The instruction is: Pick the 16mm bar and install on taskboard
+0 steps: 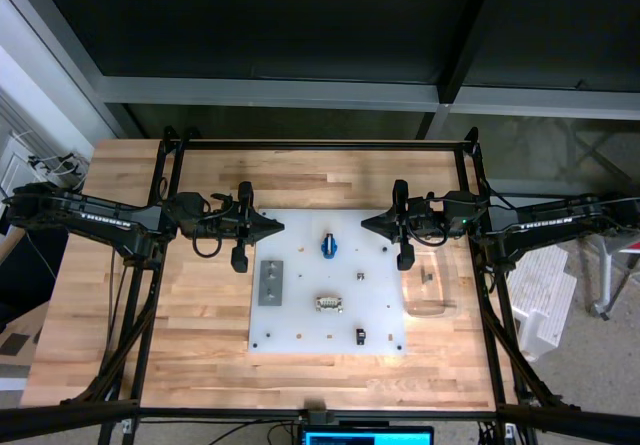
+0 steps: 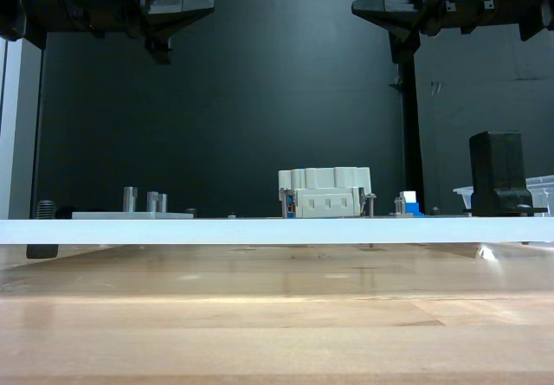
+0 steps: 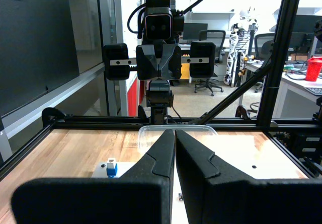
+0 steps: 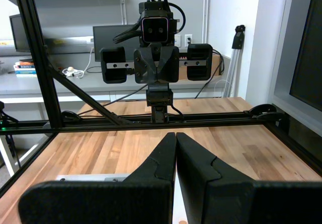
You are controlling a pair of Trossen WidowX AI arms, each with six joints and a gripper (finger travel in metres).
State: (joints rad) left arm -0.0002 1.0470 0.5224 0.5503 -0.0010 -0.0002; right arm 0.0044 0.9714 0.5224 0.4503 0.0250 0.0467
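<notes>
The white taskboard [image 1: 300, 327] lies mid-table, carrying a grey block [image 1: 271, 281], a blue knob [image 1: 329, 245] and small dark fittings. To its right, a tiny grey peg, the 16mm bar [image 1: 428, 274], lies in a clear tray [image 1: 437, 305]. My left gripper [image 1: 278, 227] hovers high over the board's far left corner, shut and empty. Facing it, my right gripper [image 1: 366, 224] hangs over the board's far right part, likewise shut with nothing held. Both are well above the board in the low view, left gripper [image 2: 210, 4] and right gripper [image 2: 355, 8]. The wrist views show touching fingertips [image 3: 171, 138] [image 4: 171, 139].
A white connector [image 2: 325, 192] and a black fitting [image 2: 498, 173] stand on the board's near side. A black frame [image 1: 168, 215] borders the wooden table. Each wrist view shows the opposite arm [image 3: 160, 48] [image 4: 156, 58] head-on.
</notes>
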